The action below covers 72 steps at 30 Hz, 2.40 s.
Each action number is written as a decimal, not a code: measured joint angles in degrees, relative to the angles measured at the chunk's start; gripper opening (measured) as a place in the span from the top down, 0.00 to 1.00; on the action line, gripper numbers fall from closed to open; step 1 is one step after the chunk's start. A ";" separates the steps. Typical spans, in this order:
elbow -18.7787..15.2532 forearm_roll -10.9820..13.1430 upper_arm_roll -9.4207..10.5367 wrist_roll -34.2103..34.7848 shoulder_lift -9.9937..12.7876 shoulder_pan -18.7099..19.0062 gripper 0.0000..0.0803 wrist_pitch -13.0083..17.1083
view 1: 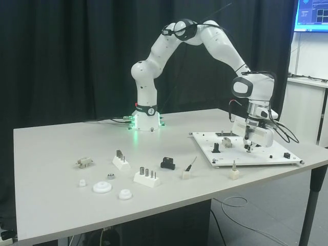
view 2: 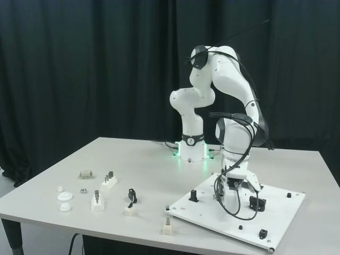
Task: Insert BNC.
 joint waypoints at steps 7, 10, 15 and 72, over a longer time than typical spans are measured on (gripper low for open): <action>0.00 0.00 0.39 -0.10 -0.01 -0.41 0.85 0.09; 0.00 0.00 0.68 -0.23 -0.01 -0.69 0.85 0.15; 0.00 0.01 1.06 -0.67 -0.03 -1.09 0.85 0.20; -0.81 2.27 1.38 2.91 -0.39 -1.80 0.85 1.17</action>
